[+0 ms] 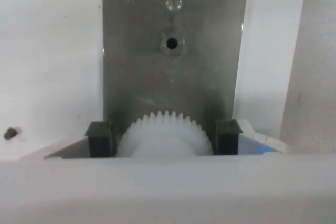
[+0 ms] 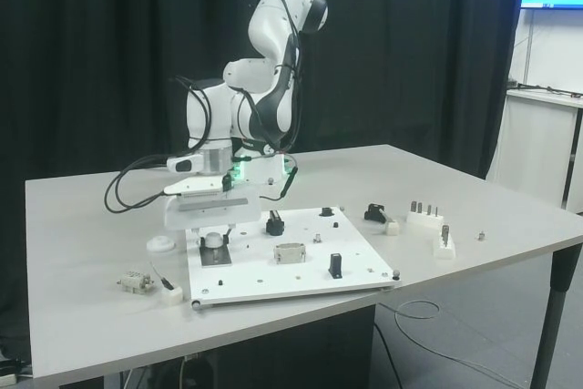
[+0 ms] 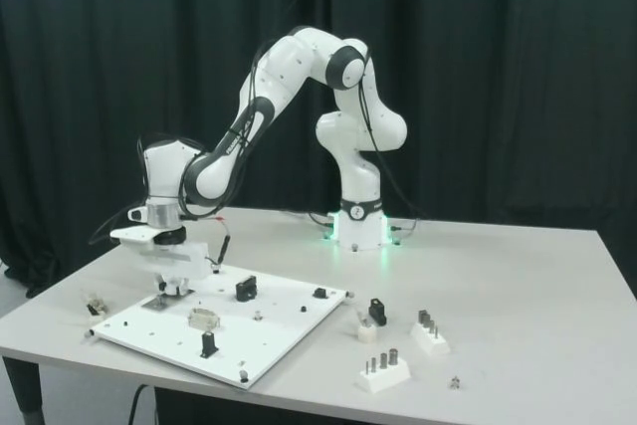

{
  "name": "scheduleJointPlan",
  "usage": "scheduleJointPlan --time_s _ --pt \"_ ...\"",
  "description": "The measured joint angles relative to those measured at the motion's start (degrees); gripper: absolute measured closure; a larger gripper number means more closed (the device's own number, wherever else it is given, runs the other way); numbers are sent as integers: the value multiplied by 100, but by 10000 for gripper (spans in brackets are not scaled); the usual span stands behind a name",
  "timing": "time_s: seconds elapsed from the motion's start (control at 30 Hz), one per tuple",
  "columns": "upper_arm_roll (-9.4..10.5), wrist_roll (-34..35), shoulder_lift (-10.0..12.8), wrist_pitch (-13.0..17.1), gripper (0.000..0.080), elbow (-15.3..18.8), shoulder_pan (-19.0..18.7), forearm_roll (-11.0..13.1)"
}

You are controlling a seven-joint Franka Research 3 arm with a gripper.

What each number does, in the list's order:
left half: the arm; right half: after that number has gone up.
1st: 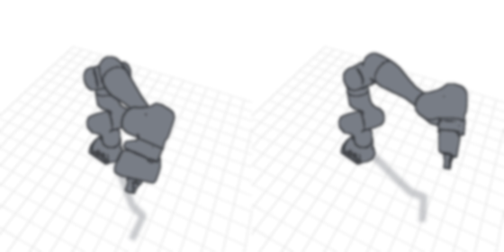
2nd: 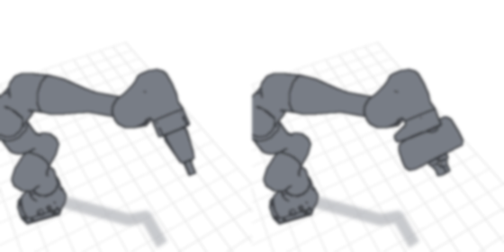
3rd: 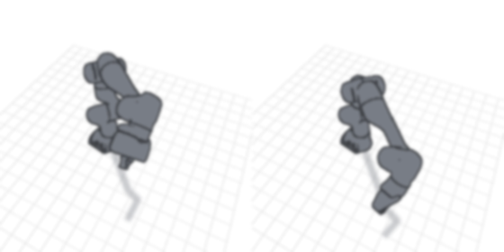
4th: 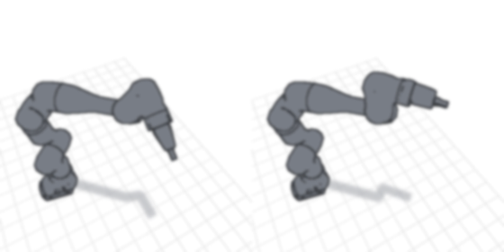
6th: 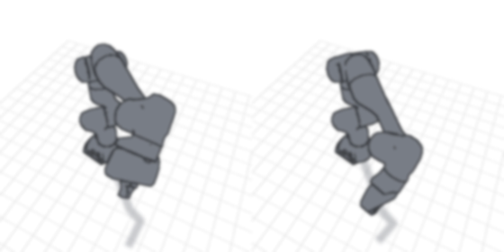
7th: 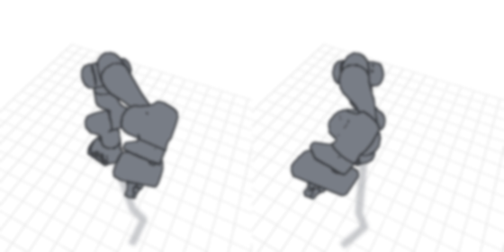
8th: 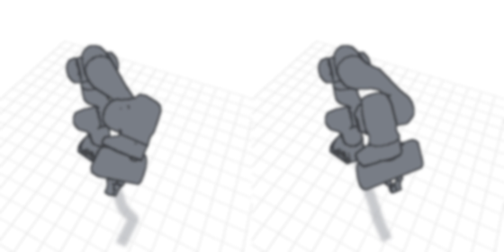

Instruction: Insert medium gear.

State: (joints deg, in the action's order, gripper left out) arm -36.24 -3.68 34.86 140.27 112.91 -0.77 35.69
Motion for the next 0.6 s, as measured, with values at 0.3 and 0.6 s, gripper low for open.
scheduleJointPlan --time_s 0.3,0.6 --pt "5 -77 8 16 406 -1 0 0" --pt "13 -454 8 15 406 -1 1 0"
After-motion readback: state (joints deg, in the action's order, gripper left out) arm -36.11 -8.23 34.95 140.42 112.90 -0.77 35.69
